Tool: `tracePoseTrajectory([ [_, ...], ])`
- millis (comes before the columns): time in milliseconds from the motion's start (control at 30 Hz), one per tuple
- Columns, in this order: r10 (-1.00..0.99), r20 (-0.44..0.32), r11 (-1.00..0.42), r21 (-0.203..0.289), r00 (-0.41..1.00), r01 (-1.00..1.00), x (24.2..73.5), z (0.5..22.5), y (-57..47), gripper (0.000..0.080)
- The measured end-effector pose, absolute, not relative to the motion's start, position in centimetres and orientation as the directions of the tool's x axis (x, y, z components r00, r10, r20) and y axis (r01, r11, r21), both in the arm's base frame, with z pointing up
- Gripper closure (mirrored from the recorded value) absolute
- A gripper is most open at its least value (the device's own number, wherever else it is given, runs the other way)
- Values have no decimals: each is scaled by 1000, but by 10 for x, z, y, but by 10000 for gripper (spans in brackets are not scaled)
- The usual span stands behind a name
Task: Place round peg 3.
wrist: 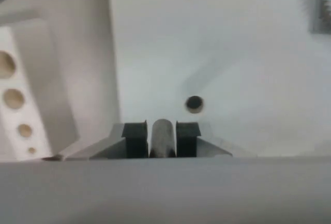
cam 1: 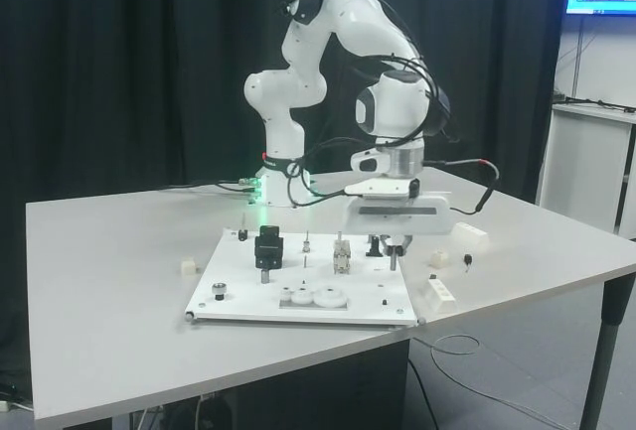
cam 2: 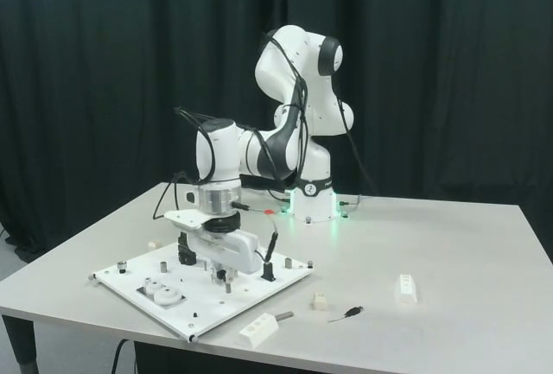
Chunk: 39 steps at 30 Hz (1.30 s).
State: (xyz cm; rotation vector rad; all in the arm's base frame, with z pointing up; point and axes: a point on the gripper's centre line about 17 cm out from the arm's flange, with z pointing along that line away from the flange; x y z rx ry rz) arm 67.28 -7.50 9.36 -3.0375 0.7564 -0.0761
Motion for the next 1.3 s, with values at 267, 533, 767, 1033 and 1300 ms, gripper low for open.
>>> tracePoseTrajectory([
  [267,-460,59,-888,-40,886,-458,681,94,-52,689],
  [533,-458,68,-889,-47,886,-456,687,87,-31,689],
  [767,-458,88,-889,-50,884,-456,692,82,-19,689],
  [1033,-458,119,-889,-55,881,-454,701,77,-12,689],
  [1300,-457,142,-889,-61,878,-453,707,75,-6,689],
])
